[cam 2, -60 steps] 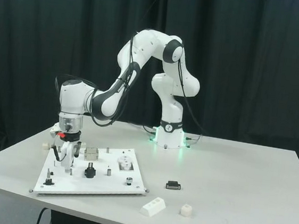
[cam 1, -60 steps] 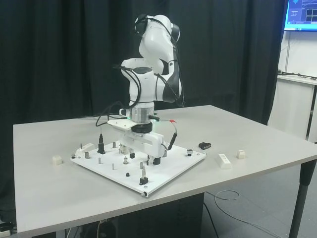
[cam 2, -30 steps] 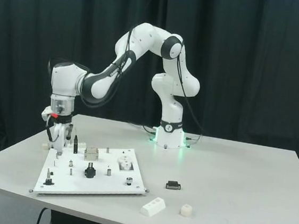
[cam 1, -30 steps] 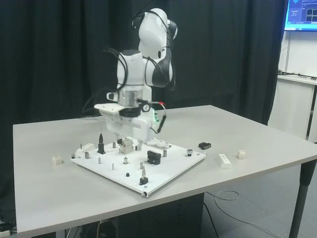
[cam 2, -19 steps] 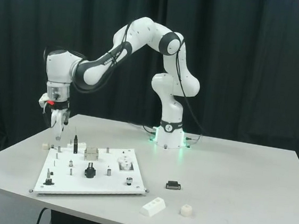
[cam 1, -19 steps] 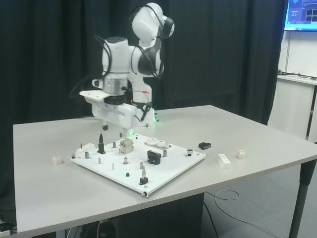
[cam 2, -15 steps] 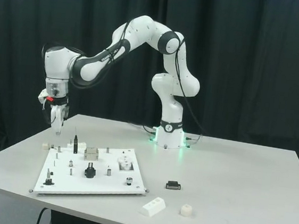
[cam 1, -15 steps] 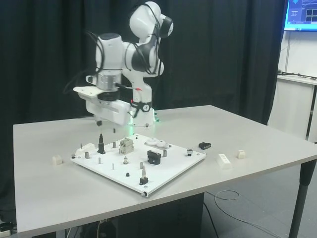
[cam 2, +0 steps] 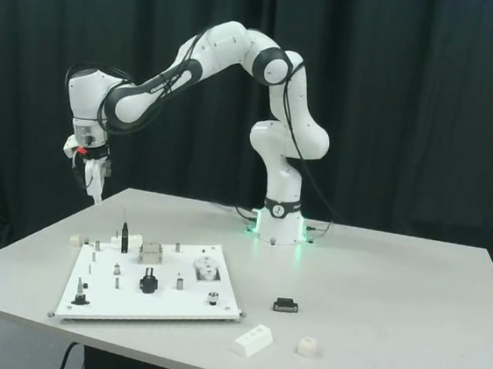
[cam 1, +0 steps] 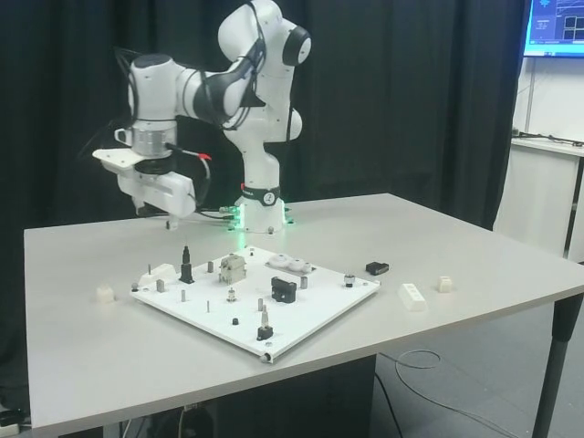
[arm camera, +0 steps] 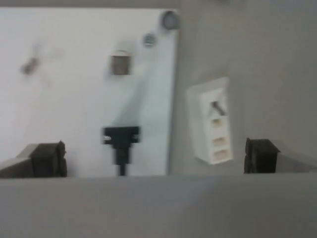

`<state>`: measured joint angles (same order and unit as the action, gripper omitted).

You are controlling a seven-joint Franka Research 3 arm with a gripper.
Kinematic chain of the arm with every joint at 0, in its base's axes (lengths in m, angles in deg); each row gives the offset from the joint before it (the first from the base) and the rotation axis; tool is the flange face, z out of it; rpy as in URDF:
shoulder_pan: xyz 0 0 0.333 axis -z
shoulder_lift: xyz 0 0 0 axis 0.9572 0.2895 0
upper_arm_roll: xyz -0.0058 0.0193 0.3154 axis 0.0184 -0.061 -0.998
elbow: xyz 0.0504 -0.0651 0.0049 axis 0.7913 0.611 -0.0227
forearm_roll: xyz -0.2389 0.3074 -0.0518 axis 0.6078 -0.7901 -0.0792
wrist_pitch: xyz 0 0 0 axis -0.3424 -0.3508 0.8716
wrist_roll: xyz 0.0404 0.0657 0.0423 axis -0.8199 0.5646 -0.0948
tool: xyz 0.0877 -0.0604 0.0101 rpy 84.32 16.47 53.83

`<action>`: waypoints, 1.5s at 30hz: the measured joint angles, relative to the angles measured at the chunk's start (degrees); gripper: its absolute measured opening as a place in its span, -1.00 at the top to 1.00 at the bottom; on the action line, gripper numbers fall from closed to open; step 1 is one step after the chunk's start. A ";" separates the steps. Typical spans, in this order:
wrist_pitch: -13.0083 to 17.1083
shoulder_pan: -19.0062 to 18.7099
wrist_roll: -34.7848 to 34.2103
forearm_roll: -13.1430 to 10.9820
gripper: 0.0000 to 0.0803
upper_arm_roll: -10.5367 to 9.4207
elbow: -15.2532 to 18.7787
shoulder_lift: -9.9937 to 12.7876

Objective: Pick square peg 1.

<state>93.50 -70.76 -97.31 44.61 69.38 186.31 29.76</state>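
Black curtains hang behind the grey desk (cam 1: 456,246). I think square peg 1 (arm camera: 120,64) is the small grey block standing on the white board (arm camera: 74,109), near its edge. It looks hard, light and smooth, so I'd pinch its flat sides. My fingers (arm camera: 260,154) hover high above, wide apart, holding nothing.

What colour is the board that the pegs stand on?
White. The board shows best in the first room view, lying on the grey table.
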 joint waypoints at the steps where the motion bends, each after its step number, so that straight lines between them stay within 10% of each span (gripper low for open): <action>1: 0.06 0.22 0.91 -0.04 -0.99 0.28 0.54 -0.22; 19: 11.58 3.45 13.99 -4.49 -0.99 1.64 14.46 -4.12; 45: 31.45 3.11 18.32 -9.83 -0.99 -2.01 25.53 -2.22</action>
<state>124.94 -67.65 -78.99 34.78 67.37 211.84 27.54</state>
